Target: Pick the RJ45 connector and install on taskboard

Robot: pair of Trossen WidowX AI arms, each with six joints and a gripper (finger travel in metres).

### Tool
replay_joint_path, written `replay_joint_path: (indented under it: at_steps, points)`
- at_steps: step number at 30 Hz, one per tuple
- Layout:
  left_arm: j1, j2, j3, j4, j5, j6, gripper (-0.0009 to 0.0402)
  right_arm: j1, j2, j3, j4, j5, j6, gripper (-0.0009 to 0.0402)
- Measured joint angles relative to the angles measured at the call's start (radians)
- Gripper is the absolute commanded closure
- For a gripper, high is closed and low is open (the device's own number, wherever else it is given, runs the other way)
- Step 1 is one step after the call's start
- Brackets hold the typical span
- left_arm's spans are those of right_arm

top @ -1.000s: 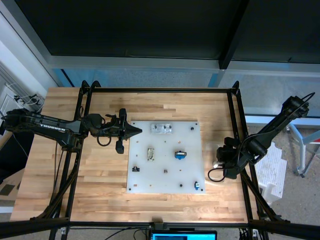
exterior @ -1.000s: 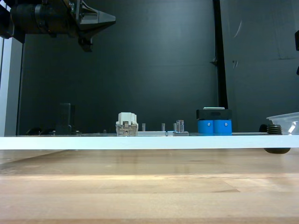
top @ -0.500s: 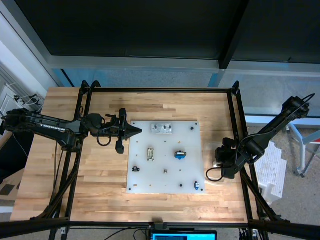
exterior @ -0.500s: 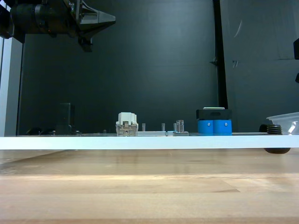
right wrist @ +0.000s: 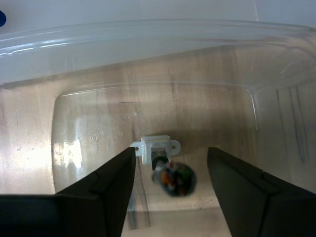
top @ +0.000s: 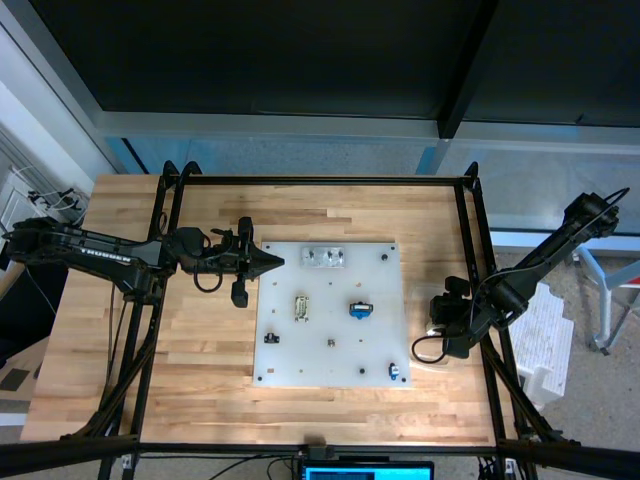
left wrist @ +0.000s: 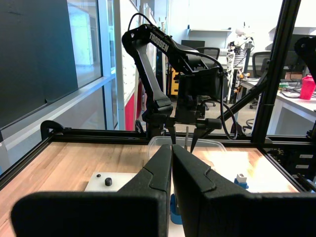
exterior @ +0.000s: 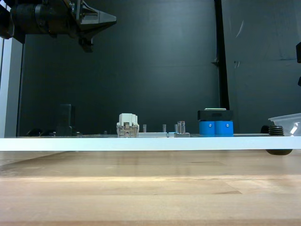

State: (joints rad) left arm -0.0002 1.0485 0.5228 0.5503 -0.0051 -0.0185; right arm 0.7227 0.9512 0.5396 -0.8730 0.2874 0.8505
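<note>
— High view first: how do the arms sit?

— Left arm (top: pixel 95 250) reaches in level from the table's (top: pixel 150 400) left edge. The left gripper (top: pixel 272 262) points across the far left corner of the board (top: pixel 300 365). The low view puts that gripper (exterior: pixel 110 19) well above the board (exterior: pixel 141 143).

— Is it gripping anything?

— No. In the left wrist view its fingers (left wrist: pixel 153 170) lie together with only a thin slit between them, and they hold nothing.

— And the right arm?

— Right arm (top: pixel 545 255) slopes down from the right edge and bends at the wrist. The right gripper (top: pixel 437 325) points straight down, just beside the board's right edge and over the clear tray (top: pixel 428 362). The left wrist view shows the same across the table: that gripper (left wrist: pixel 183 140) hanging nose-down above the tray (left wrist: pixel 217 144).

— Where's the connector?

— On the tray floor. In the right wrist view the connector (right wrist: pixel 154 147) lies in the gap between the fingers, nearer one finger than the other. A dark stub with coloured wire ends sits against it.

— Has the right gripper (right wrist: pixel 170 158) got hold of it?

— No, the fingers stand wide apart with the connector loose between them. I can't tell whether the tips touch the tray (right wrist: pixel 148 34).
</note>
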Motion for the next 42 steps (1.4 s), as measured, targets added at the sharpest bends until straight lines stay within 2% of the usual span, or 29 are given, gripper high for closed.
replay_joint_path:
  at_steps: [14, 28, 42]
  points:
    - [0.0, 0.0, 0.0, 0.0, 0.0, 0.0, 0.0393, 0.0, 0.0, 0.0, 0.015, -0.018, -0.001, 0.0305]
    - [0.0, 0.0, 0.0, 0.0, 0.0, 0.0, 0.0393, 0.0, 0.0, 0.001, 0.016, -0.018, -0.001, 0.0396]
    - [0.0, 0.0, 0.0, 0.0, 0.0, 0.0, 0.0393, 0.0, 0.0, 0.051, -0.033, -0.019, -0.002, 0.0393]
